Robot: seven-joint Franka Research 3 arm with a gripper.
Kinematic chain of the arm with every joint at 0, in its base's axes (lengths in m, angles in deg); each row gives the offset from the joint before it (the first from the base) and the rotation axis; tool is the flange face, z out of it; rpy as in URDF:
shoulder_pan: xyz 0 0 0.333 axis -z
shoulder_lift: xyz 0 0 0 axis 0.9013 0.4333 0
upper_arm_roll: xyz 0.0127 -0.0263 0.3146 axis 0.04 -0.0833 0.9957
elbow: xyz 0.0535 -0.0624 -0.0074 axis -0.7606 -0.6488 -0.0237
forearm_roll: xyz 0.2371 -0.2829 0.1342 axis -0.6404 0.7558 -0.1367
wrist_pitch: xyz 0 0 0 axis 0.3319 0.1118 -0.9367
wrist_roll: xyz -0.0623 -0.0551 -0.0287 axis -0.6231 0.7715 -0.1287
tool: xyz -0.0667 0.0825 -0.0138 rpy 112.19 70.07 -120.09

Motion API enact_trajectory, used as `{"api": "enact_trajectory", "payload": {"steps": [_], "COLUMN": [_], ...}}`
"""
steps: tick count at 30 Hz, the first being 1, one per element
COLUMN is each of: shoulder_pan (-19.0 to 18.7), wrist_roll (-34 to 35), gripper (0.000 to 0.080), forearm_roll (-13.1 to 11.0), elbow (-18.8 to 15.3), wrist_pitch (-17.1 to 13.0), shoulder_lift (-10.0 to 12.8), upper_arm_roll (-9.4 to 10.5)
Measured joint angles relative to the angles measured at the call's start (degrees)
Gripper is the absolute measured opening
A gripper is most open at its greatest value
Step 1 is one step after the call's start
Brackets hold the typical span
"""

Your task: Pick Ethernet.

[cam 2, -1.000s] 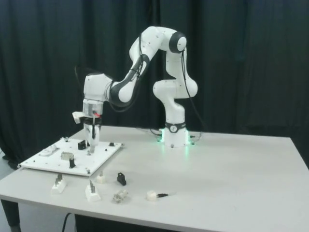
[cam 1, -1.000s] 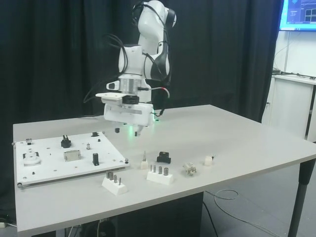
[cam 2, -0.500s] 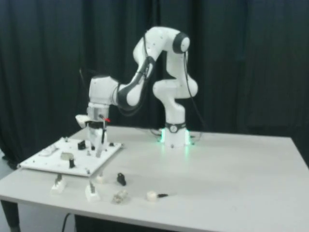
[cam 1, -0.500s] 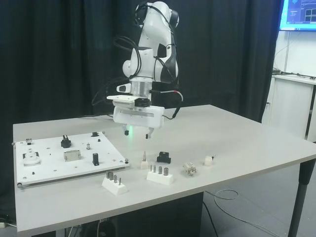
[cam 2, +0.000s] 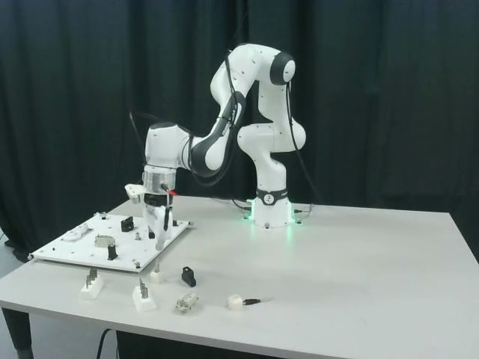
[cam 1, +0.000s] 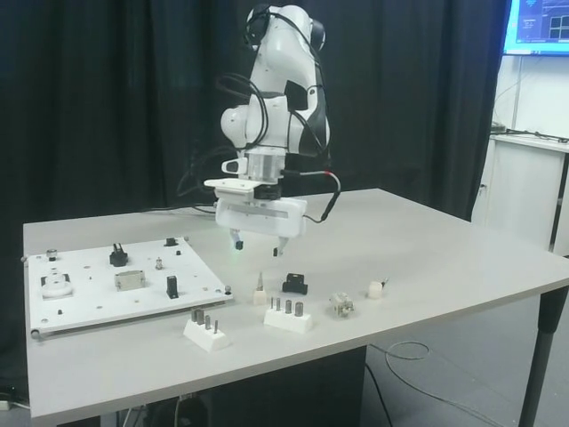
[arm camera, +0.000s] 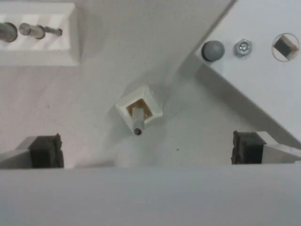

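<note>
The Ethernet plug (cam 1: 341, 304), a small grey connector, lies near the table's front edge; the second room view shows the plug (cam 2: 185, 302) between a peg holder and a white cap. My gripper (cam 1: 256, 246) hangs open above the table, left of and behind the plug, with nothing between its fingers. In the wrist view the open gripper (arm camera: 146, 149) is over a small white block with an upright pin (arm camera: 138, 112); the Ethernet plug is out of that view. From the second room view the gripper (cam 2: 160, 239) hangs by the white board's corner.
A white board (cam 1: 89, 298) with mounted parts lies at the left, its corner (arm camera: 263, 89) in the wrist view. Two white peg holders (cam 1: 206, 331) (cam 1: 286, 316), a black part (cam 1: 294, 285) and a white cap (cam 1: 375, 288) sit near the plug.
The arm has swung right, from over the white board's edge to above the pin block by the loose parts, and a little lower. The fingers stay open and hold nothing.
</note>
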Motion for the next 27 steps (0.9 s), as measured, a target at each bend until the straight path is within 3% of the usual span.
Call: {"api": "enact_trajectory", "payload": {"steps": [14,27], "shoulder_pan": [0.09,2.23], "wrist_roll": [-2.28,-2.27], "gripper": [0.0800,0.0800], "forearm_roll": [0.89,0.66], "elbow": [-0.06,-1.27], "wrist_pitch": [-4.18,-8.93], "shoulder_lift": [3.28,4.19], "upper_arm_roll": [1.60,4.52]}}
